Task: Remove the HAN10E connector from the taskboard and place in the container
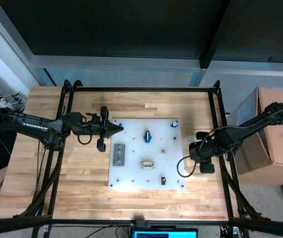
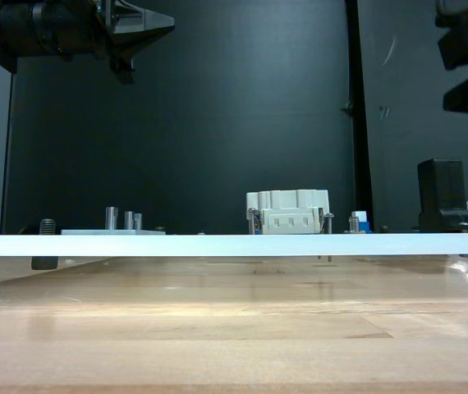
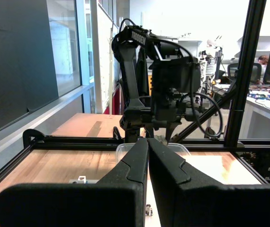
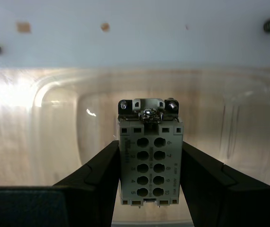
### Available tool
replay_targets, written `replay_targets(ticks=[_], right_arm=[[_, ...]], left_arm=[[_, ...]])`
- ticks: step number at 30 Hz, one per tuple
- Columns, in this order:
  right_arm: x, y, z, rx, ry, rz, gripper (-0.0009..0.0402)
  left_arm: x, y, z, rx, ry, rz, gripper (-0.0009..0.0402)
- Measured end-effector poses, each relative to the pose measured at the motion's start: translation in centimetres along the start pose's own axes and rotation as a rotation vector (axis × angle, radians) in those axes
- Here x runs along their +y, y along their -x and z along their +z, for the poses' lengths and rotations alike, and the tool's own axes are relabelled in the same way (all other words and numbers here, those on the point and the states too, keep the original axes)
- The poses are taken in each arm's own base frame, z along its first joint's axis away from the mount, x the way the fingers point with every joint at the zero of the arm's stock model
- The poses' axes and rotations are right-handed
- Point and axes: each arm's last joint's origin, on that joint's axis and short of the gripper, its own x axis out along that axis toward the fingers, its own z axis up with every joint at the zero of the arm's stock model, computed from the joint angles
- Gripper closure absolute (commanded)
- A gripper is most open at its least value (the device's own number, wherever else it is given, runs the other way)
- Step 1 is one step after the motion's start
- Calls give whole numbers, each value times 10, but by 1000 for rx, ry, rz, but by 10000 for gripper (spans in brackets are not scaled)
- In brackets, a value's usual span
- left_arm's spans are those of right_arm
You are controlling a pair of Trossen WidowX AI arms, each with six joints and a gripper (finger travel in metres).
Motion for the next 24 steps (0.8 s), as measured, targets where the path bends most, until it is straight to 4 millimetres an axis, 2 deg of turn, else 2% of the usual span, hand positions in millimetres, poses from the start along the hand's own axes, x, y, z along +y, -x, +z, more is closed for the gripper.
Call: replay_targets(ticks=[9, 12, 18, 21, 24], right_arm=[[-6, -33, -22, 65, 0, -31, 377], [-7, -46, -27, 61, -14, -26, 377], [-6, -59, -29, 34, -87, -7, 376], [-6, -63, -30, 24, -89, -2, 362], [-7, -65, -32, 29, -88, -4, 329]], left_arm=[[0, 0, 0, 0, 0, 0, 393], [0, 0, 0, 0, 0, 0, 393], [0, 0, 0, 0, 0, 0, 393], [0, 0, 0, 0, 0, 0, 393], [0, 0, 0, 0, 0, 0, 393]])
